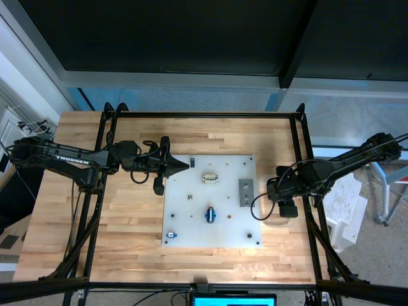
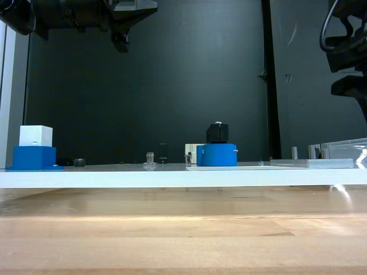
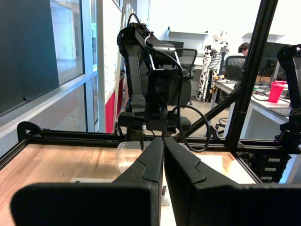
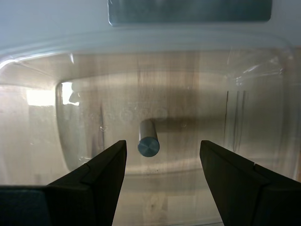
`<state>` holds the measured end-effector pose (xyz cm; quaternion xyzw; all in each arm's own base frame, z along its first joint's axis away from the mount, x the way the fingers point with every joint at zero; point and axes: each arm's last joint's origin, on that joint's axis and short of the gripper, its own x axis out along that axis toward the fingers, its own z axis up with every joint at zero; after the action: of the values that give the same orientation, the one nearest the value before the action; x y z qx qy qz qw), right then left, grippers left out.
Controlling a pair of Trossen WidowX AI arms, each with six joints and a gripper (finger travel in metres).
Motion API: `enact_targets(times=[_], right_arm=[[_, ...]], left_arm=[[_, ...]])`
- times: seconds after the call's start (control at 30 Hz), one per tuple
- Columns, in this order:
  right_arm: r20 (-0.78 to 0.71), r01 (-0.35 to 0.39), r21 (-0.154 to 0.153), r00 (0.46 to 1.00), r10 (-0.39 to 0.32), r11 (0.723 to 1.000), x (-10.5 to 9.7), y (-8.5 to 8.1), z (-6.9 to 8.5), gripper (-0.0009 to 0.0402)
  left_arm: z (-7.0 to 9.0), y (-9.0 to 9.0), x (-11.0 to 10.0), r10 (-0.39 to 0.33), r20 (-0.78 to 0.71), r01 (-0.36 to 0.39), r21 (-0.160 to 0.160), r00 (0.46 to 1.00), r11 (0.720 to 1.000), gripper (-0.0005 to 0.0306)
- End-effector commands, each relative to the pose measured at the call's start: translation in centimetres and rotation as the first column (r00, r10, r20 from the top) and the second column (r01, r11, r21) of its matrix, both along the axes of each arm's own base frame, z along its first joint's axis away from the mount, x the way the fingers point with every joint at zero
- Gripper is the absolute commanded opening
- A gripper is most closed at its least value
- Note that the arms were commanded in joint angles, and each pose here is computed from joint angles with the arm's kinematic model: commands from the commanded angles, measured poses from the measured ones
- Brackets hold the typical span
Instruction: Pick the 16mm cylinder and install on the taskboard
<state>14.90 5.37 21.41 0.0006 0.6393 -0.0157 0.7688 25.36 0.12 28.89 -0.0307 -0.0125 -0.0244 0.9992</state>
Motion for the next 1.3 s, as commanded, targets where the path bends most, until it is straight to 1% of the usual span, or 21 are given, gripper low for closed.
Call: enact_targets(times=[0.03,0.13,0.5,0.63,0.77,0.9,1.3], right_arm=[[0.006,-0.002,0.004,1.000,0.002,1.000,0.0,0.2,-0.5,0.0216],[0.015,0.003,0.011,1.000,-0.003,1.000,-0.1,0.4,-0.9,0.0216],[-0.005,0.024,0.008,1.000,-0.024,1.000,-0.4,0.5,-2.0,0.0216],[0.013,0.047,0.020,0.999,-0.047,0.999,-0.3,0.5,-2.7,0.0216],[0.026,0.049,0.028,0.998,-0.050,0.998,-0.3,0.5,-3.2,0.0214],[0.023,0.049,0.027,0.999,-0.049,0.998,-0.3,0.5,-3.2,0.0202],[0.011,0.044,0.031,0.999,-0.044,0.999,-0.4,0.6,-3.3,0.0146]], left_arm=[[0.0,0.0,0.0,0.000,0.001,0.000,0.000,1.000,1.000,0.0000],[0.0,0.0,0.0,0.000,0.001,0.000,0.000,1.000,1.000,0.0000],[0.0,0.0,0.0,0.000,0.001,0.000,0.000,1.000,1.000,0.0000],[0.0,0.0,0.0,0.000,0.001,0.000,0.000,1.000,1.000,0.0000],[0.0,0.0,0.0,0.000,0.001,0.000,0.000,1.000,1.000,0.0000],[0.0,0.0,0.0,0.000,0.001,0.000,0.000,1.000,1.000,0.0000],[0.0,0.0,0.0,0.000,0.001,0.000,0.000,1.000,1.000,0.0000]])
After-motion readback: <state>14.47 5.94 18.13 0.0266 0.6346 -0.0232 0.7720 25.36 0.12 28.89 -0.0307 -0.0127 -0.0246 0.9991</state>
